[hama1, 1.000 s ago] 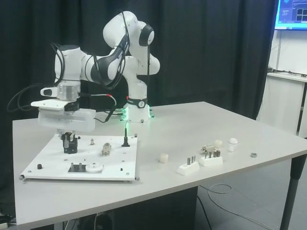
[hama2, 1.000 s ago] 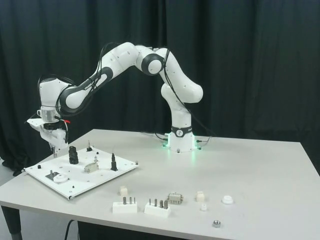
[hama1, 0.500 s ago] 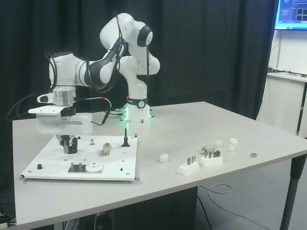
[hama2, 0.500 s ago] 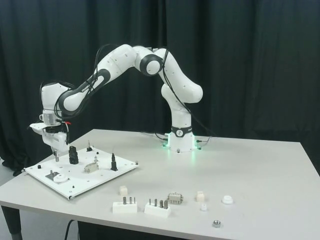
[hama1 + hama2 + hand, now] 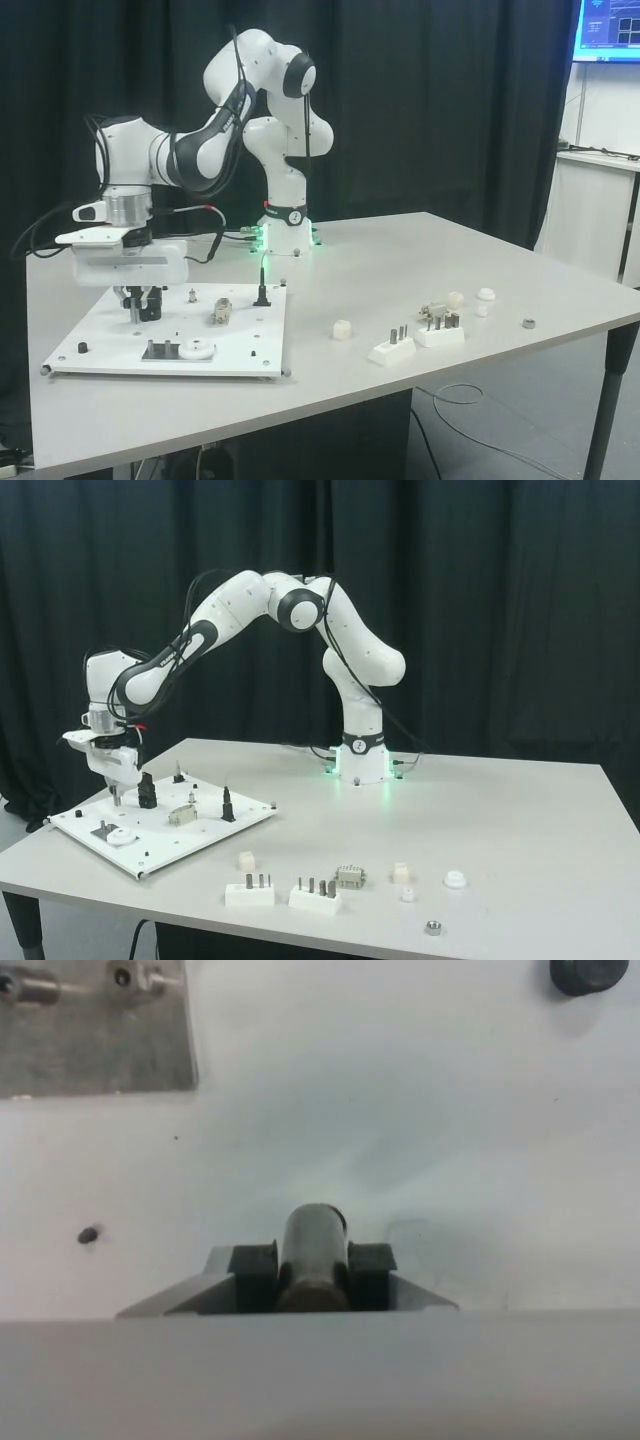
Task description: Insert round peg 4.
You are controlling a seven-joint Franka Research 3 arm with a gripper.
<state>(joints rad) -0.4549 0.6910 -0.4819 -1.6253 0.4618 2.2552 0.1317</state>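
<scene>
While the white arm's gripper [image 5: 131,300] hangs low over the far-left part of the white square assembly board [image 5: 250,335], its two black fingers [image 5: 256,1272] are pinched on a short grey metal round peg [image 5: 312,1252], held upright with the lower end pointing at the board. Wrist view: peg tip just above bare white board surface; whether it touches I cannot tell. No hole visible directly under the peg.

Nearby on the board:
- grey metal plate [image 5: 95,1045] with two small studs, well apart from the peg tip
- small dark speck of a hole [image 5: 89,1234], off to one side of the peg
- black round knob [image 5: 583,973], far from it
- black upright block [image 5: 147,791], just beside the gripper in the second room view

Risks, as judged from here:
- Misalignment. If the target hole sits hidden under the peg or fingers, a small lateral offset would land the tip on the rim; pushing down would then jam it or tilt it in the grip.
- Slip. Only a short length of peg is clamped between the pads; a hard contact could drive it up through the fingers or cock it sideways.
- Collision. The broad white camera housing [image 5: 128,264] above the fingers sits close to the black block; a sideways search could clip it.
- Board shift. The board looks merely laid on the grey table [image 5: 420,270]; side force could slide it.
</scene>
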